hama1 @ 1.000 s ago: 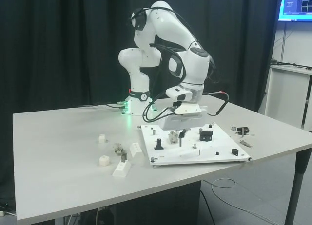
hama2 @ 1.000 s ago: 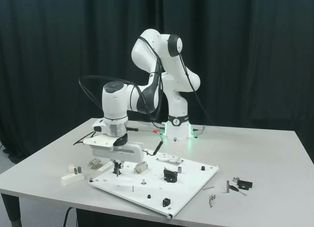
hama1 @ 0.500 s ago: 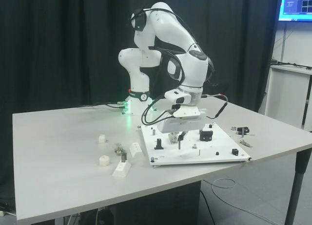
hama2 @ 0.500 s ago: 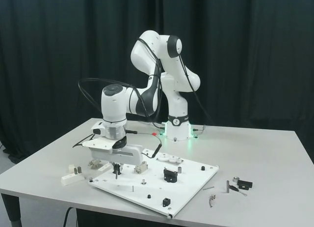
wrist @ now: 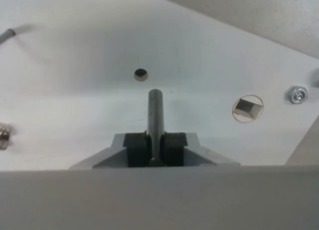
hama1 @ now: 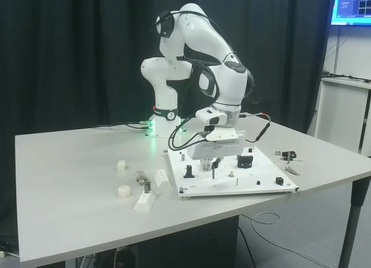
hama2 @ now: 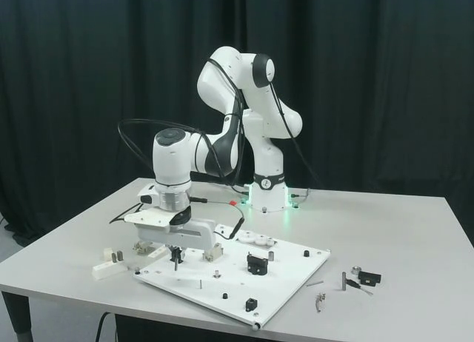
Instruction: Place round peg 2.
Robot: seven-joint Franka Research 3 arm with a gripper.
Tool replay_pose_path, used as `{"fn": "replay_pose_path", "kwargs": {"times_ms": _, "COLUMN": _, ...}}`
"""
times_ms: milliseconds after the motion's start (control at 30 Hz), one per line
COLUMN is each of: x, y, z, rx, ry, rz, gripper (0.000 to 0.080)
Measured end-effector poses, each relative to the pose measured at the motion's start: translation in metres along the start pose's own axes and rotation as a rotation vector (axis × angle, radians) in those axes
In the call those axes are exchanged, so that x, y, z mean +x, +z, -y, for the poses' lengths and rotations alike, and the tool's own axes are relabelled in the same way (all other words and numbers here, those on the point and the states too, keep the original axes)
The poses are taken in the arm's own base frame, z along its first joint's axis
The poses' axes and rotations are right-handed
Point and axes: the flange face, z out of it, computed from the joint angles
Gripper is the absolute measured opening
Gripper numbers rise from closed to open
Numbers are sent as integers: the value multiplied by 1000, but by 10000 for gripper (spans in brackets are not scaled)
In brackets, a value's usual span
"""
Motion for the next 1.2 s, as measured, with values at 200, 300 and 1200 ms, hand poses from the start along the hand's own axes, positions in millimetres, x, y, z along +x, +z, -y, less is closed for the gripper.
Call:
{"fn": "replay_pose_path", "kwargs": {"times_ms": 200, "x": 0, "y": 0, "z": 0, "rx": 0, "ry": -2, "rz": 0, "gripper": 68}}
{"fn": "replay_pose_path", "kwargs": {"times_ms": 300, "x": 0, "y": 0, "z": 0, "rx": 0, "ry": -3, "rz": 0, "gripper": 68}}
{"fn": "replay_pose_path", "kwargs": {"times_ms": 1200, "x": 28, "y": -14, "z": -68, "rx": -116, "ry": -39, "rz": 12, "gripper": 68}}
